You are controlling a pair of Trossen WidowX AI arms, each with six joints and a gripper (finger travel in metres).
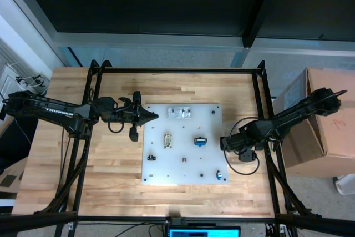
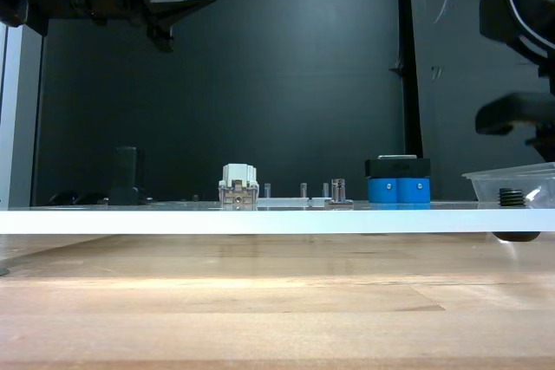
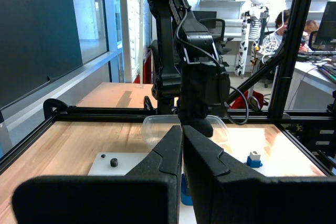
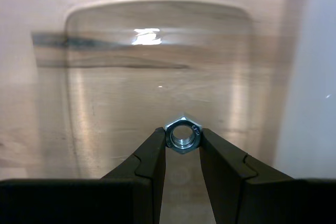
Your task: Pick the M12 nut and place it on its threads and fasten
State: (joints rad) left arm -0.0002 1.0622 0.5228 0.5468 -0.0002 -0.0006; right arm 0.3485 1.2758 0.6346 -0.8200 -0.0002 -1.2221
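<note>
**M12 nut clamped in right gripper over clear tray; stud bare**

Left side: the left gripper (image 1: 150, 116) hangs above the white board (image 1: 183, 162) at the board's 9 to 10 o'clock edge. It points toward 3 o'clock. Its fingers (image 3: 163, 153) are pressed together with nothing between them. The low view shows it high above the table and well clear of the board.

Mid-board, from 9 toward 3 o'clock in the low view, stand a white connector (image 2: 239, 186), a silver post (image 2: 338, 189) and a blue block (image 2: 398, 186). No gripper touches any of them.

Right side: the right gripper (image 4: 182, 141) sits just off the board's 3 to 4 o'clock edge, over the clear tray (image 4: 157, 51). Its two fingertips are clenched on the M12 nut (image 4: 182, 124), one against each opposite flat. The nut is level, with its threaded bore facing the wrist camera. The tray floor shows behind it. The views do not show whether the nut rests on that floor or is raised off it.

The black ribbed stud (image 2: 512, 197) stands at the board's 5 o'clock corner, in front of the tray in the low view. Its ribs are exposed and it carries no nut. The nut is well apart from its stud.
</note>
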